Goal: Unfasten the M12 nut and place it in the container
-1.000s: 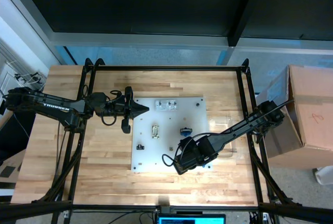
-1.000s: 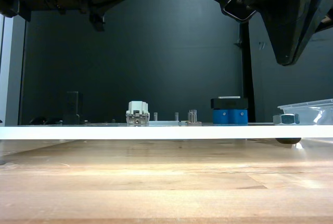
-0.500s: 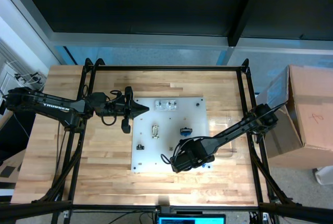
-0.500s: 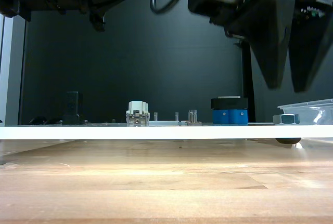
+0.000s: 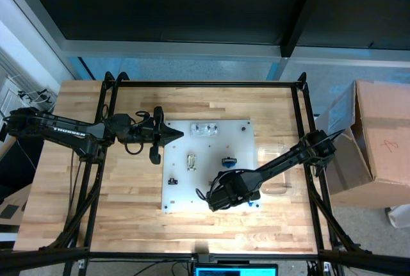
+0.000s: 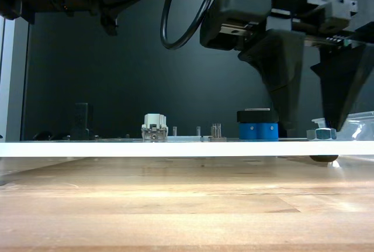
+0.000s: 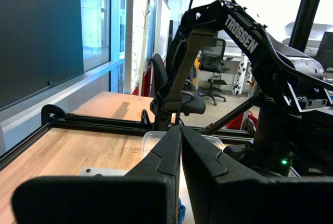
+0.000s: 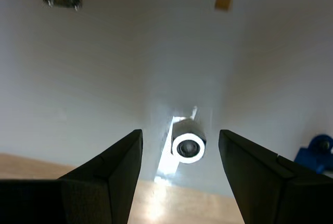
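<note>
1. At the board's 5 o'clock corner, the right gripper (image 6: pixel 308 128) hangs tip-down with its jaws spread. One finger stands either side of the M12 nut (image 8: pixel 187 133), and neither touches it.
2. The nut sits low on the white board (image 5: pixel 182 193), a silver ring around a dark centre. I judge it to be on its stud (image 8: pixel 188 147) and not yet unfastened.
3. The container (image 5: pixel 285 191) lies off the board toward 3 o'clock, and what shows of it holds no nut.
4. The left gripper (image 5: pixel 173 135) hovers high at the board's 9 o'clock edge, fingers pressed together on nothing.
5. Nearly all of the task remains: gripping, unscrewing, lifting, carrying toward 3 o'clock and releasing.
</note>
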Controlling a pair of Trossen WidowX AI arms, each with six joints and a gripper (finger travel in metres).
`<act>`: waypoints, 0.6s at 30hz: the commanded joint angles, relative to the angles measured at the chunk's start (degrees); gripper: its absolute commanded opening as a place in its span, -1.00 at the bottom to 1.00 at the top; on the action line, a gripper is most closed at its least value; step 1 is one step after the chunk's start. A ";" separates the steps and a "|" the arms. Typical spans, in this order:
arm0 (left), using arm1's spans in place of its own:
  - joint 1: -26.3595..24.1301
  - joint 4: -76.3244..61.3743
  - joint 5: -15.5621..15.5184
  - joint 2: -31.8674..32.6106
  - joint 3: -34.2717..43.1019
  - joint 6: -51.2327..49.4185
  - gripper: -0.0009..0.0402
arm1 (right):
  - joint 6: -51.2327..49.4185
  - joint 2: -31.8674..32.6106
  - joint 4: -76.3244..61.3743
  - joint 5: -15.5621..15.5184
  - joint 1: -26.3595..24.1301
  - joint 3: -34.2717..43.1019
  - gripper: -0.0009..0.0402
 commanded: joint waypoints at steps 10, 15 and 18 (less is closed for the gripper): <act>0.02 0.04 0.00 0.00 0.02 0.02 -0.96 | -0.35 1.01 0.17 -1.46 0.00 -0.11 -0.27; 0.02 0.02 0.00 0.00 0.02 0.02 -0.96 | -0.35 1.01 -0.04 -1.62 0.00 -0.11 -0.40; 0.02 0.02 0.00 0.00 0.02 0.02 -0.96 | -0.44 1.01 -0.07 -1.62 0.00 -0.11 -0.51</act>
